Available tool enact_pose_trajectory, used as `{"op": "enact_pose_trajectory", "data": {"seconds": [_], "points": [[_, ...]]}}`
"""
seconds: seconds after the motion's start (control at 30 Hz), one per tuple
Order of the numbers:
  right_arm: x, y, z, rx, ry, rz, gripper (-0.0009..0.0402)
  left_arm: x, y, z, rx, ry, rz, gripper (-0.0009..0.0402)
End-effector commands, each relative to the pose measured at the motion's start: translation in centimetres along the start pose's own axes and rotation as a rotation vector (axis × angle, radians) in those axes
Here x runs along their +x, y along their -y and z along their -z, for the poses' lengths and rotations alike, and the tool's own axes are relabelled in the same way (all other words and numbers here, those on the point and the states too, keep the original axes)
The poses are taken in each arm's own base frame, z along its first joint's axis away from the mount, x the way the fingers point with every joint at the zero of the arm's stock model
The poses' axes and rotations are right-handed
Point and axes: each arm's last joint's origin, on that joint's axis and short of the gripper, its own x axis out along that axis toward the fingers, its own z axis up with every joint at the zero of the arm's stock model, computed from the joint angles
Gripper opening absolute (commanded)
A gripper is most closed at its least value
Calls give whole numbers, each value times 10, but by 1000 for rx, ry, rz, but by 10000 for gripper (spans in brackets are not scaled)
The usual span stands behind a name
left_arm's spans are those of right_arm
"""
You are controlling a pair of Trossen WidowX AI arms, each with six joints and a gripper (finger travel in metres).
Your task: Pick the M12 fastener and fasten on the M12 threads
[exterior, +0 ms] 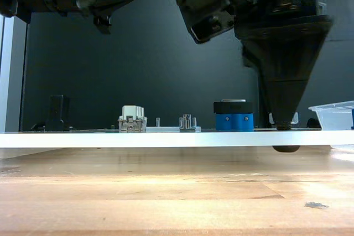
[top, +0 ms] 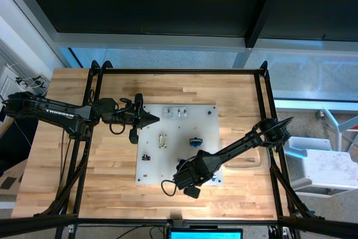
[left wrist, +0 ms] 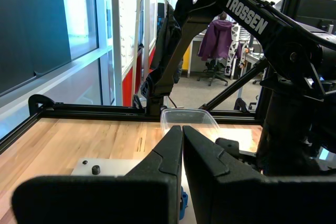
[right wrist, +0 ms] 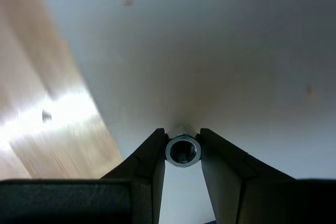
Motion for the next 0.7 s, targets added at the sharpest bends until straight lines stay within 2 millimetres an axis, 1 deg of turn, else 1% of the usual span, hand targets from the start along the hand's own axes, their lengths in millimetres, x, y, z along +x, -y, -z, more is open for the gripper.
{"op": "enact_pose_trajectory", "data": {"seconds": [0.03,0.27,0.37,0.5,0.7], "points": [[0,0,0,207,0,-1,18,0,0,0,0,1,0,0],[0,-1,0,636,0,-1,18,0,0,0,0,1,0,0],[0,-1,0,794,0,-1,18,0,0,0,0,1,0,0],[0,-1,0,970,0,-2,18,0,0,0,0,1,0,0],[0,-2,0,1167,1,-15,18,0,0,0,0,1,0,0]]}}
